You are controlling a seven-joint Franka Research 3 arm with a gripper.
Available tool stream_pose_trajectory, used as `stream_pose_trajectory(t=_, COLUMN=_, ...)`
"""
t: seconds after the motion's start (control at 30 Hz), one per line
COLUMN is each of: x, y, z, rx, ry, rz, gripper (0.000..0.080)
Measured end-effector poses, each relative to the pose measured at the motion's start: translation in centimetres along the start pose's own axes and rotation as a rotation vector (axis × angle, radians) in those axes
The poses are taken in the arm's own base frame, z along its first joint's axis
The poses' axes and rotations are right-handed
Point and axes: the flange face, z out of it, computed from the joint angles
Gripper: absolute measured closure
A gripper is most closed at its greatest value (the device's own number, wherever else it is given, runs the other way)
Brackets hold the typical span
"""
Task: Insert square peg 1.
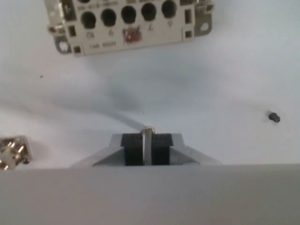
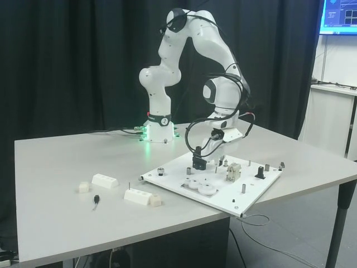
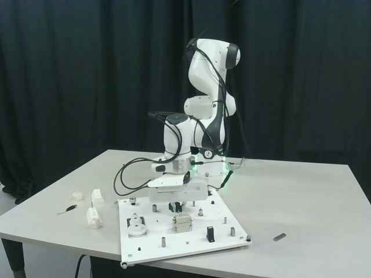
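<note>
We see the pincer point(image 1: 147, 149) closed on a thin grey peg point(image 1: 147, 140), which stands upright between the two black fingertips point(image 1: 132, 149), its long axis running straight down toward the white board point(image 1: 225, 84). In the room views the pincer point(image 2: 197, 162) hangs low over the near-middle part of the board point(image 2: 259, 192) on the desk point(image 2: 56, 184), the peg apparently just above the surface or touching it; we cannot tell which. The multi-hole connector block point(image 1: 129, 23) lies a short way ahead of the peg, not under it. We cannot make out the square hole itself, so we judge the coming move turns on keeping the peg vertical and bringing its tip squarely over that hole before pressing down.
</note>
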Motion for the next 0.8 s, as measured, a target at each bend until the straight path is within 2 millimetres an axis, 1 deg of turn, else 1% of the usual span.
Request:
stream_pose_trajectory(t=0.4, x=0.13, y=0.4, z=-0.06, rx=0.0, ry=-0.004, rz=0.003, gripper=0.0768)
stream_pose_trajectory(t=0.43, x=0.13, y=0.43, z=-0.09, rx=-0.001, ry=-0.005, rz=0.0, gripper=0.0631)
stream_pose_trajectory(t=0.47, x=0.12, y=0.45, z=-0.12, rx=-0.001, ry=-0.006, rz=-0.004, gripper=0.0285)
stream_pose_trajectory(t=0.63, x=0.04, y=0.57, z=-0.34, rx=-0.004, ry=-0.014, rz=-0.018, gripper=0.0285)
stream_pose_trajectory(t=0.67, x=0.03, y=0.59, z=-0.4, rx=-0.005, ry=-0.015, rz=-0.019, gripper=0.007)
stream_pose_trajectory(t=0.8, x=-0.02, y=0.65, z=-0.68, rx=-0.007, ry=-0.019, rz=-0.023, gripper=0.007)
